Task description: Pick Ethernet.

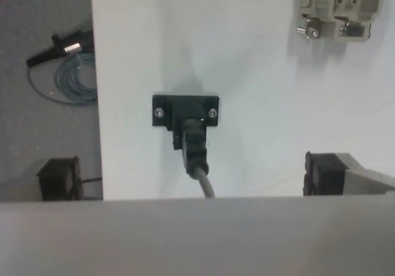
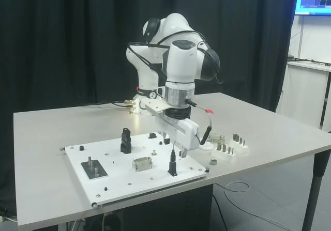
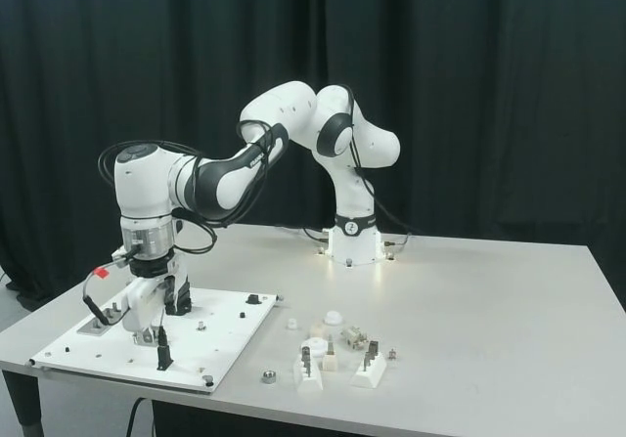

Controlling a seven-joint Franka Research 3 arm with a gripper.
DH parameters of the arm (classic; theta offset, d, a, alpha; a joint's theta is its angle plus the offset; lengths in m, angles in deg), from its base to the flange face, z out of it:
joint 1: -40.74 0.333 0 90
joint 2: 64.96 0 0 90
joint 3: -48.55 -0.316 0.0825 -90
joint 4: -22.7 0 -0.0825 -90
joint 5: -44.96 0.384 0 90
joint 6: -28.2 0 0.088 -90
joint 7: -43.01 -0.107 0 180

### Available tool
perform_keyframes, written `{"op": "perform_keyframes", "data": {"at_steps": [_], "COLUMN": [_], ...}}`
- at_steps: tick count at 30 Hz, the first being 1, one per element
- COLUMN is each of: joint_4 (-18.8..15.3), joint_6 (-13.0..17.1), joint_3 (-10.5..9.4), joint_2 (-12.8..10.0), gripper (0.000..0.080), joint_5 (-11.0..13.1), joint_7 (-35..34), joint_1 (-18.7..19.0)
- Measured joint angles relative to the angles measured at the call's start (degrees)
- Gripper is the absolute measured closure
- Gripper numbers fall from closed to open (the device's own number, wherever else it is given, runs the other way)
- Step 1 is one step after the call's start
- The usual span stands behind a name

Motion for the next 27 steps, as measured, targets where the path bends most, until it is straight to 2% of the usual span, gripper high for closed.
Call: {"op": "perform_keyframes", "data": {"at_steps": [27], "joint_4": [0.7], "joint_6": [-0.4], "joint_3": [0.44], "joint_2": [0.4], "gripper": [0.0003], "joint_5": [0.0], "joint_7": [1.0], "joint_1": [0.0]}}
